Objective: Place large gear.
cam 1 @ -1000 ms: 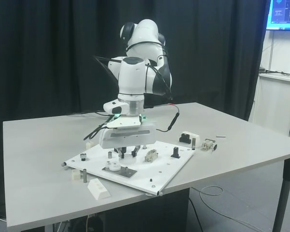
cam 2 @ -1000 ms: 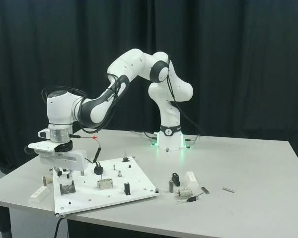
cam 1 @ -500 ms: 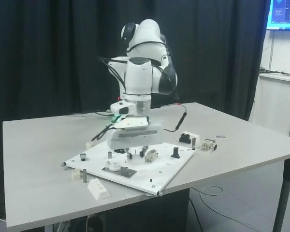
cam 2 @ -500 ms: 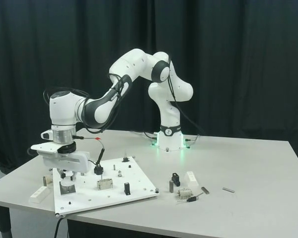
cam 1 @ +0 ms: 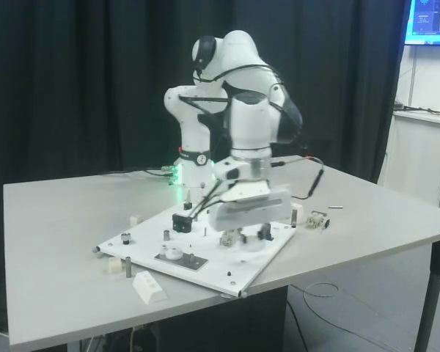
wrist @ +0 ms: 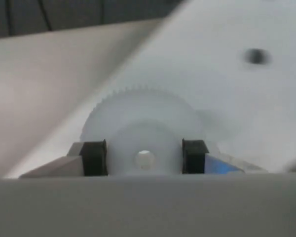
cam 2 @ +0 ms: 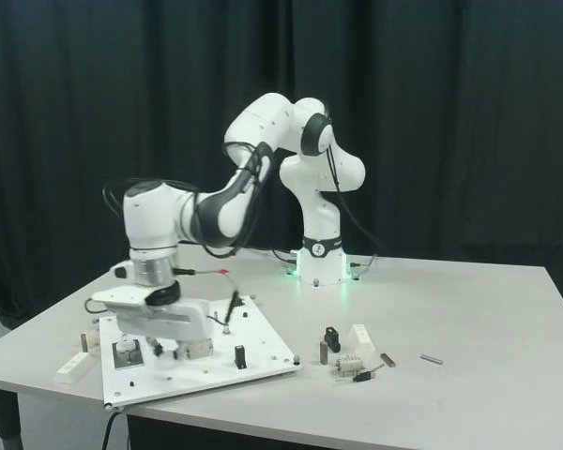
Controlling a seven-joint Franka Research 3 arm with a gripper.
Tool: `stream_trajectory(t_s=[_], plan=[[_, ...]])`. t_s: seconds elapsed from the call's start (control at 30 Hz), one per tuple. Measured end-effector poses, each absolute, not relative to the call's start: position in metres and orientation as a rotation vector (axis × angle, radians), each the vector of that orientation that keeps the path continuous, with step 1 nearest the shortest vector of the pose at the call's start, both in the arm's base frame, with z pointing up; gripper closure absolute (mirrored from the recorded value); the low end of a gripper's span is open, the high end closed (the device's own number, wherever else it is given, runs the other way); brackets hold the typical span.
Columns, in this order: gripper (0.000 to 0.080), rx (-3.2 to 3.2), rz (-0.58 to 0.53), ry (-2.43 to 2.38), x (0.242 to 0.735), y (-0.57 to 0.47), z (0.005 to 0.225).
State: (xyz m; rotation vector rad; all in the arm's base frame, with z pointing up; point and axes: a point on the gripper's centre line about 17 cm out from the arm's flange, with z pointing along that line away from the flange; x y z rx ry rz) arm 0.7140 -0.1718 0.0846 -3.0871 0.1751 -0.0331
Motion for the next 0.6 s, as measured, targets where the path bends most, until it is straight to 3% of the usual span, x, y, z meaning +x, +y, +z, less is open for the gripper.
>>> stream_trajectory(t_s=[0.6], plan=[[0.0476,-3.077,0.003,0.206,0.731,-0.023,0.076]])
